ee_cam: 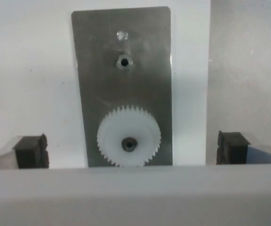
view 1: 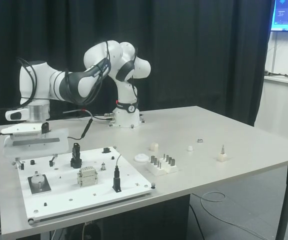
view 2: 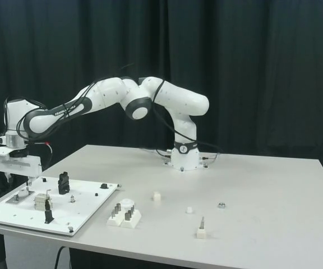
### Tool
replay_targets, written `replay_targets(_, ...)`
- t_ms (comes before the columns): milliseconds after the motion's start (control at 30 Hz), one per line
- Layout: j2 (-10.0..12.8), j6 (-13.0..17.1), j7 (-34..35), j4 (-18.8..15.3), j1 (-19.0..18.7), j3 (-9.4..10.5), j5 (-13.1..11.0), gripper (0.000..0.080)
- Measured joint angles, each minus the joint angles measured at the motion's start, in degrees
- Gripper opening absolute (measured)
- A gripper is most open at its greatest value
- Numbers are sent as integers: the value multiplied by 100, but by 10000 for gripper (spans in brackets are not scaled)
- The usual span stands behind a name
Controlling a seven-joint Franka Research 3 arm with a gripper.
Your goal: Pick small gear.
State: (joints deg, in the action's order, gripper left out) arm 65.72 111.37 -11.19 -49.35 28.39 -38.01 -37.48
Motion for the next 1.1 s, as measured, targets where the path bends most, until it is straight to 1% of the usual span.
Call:
replay_targets(167, -18, -142, 48, 87, 0, -70, -1, 792)
replay_targets(467, -38, -184, 98, 128, 1, -86, -13, 800)
replay_targets(600, -63, -227, 213, 134, -3, -83, -59, 800)
replay_targets(700, -96, -319, 309, 136, -15, -81, -128, 800)
replay_targets(867, -167, -583, 378, 138, -55, -81, -323, 800)
replay_targets(1100, -289, -1088, 570, 137, -180, -81, -597, 800)
